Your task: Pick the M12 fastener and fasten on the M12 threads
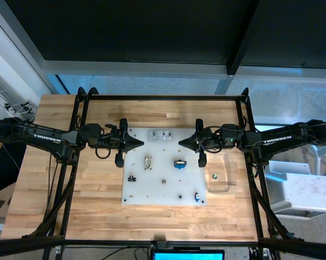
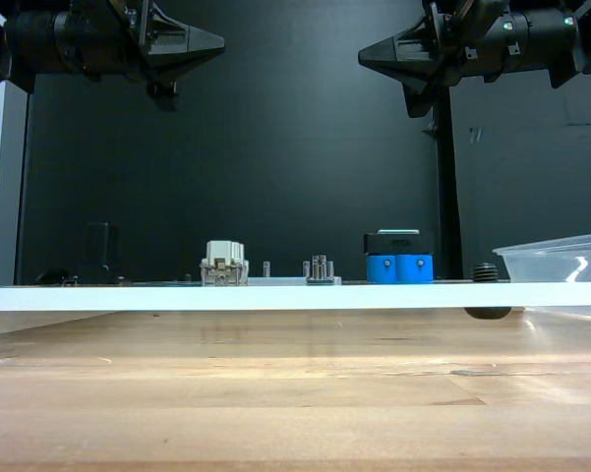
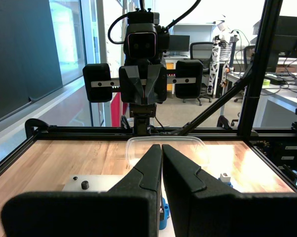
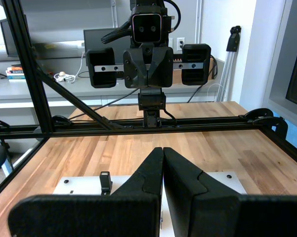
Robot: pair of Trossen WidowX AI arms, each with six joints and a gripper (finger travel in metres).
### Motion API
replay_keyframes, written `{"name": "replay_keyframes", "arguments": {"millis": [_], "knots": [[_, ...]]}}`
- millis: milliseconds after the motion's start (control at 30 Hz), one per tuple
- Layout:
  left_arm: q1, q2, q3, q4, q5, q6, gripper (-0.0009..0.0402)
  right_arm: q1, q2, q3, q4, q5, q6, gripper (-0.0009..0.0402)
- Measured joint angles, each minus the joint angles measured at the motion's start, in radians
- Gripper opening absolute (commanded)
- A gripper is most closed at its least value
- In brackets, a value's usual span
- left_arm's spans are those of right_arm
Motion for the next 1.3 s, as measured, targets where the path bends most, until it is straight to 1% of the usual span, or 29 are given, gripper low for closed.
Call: {"name": "replay_keyframes", "arguments": {"millis": [133, 433, 533, 600, 767, 933, 1100, 1300], "knots": [[0.0, 0.0, 0.0, 0.0, 0.0, 0.0, 0.0, 0.0, -0.002, -0.001, 0.077, 0.0, -0.007, 0.0], [0.0, 0.0, 0.0, 0.0, 0.0, 0.0, 0.0, 0.0, 0.0, -0.001, 0.073, 0.0, -0.006, 0.0], [0.0, 0.0, 0.0, 0.0, 0.0, 0.0, 0.0, 0.001, -0.002, 0.001, 0.057, -0.008, 0.01, 0.0], [0.0, 0.0, 0.0, 0.0, 0.0, 0.0, 0.0, 0.002, -0.008, 0.02, -0.023, -0.01, 0.005, 0.0], [0.0, 0.0, 0.0, 0.0, 0.0, 0.0, 0.0, 0.013, -0.014, 0.121, -0.348, -0.01, -0.039, 0.0], [0.0, 0.0, 0.0, 0.0, 0.0, 0.0, 0.0, 0.062, -0.013, 0.221, -0.664, -0.008, -0.091, 0.0], [0.0, 0.0, 0.0, 0.0, 0.0, 0.0, 0.0, 0.111, -0.013, 0.294, -0.886, -0.006, -0.098, 0.0], [0.0, 0.0, 0.0, 0.0, 0.0, 0.0, 0.0, 0.154, -0.013, 0.375, -1.147, 0.01, -0.128, 0.0]]}}
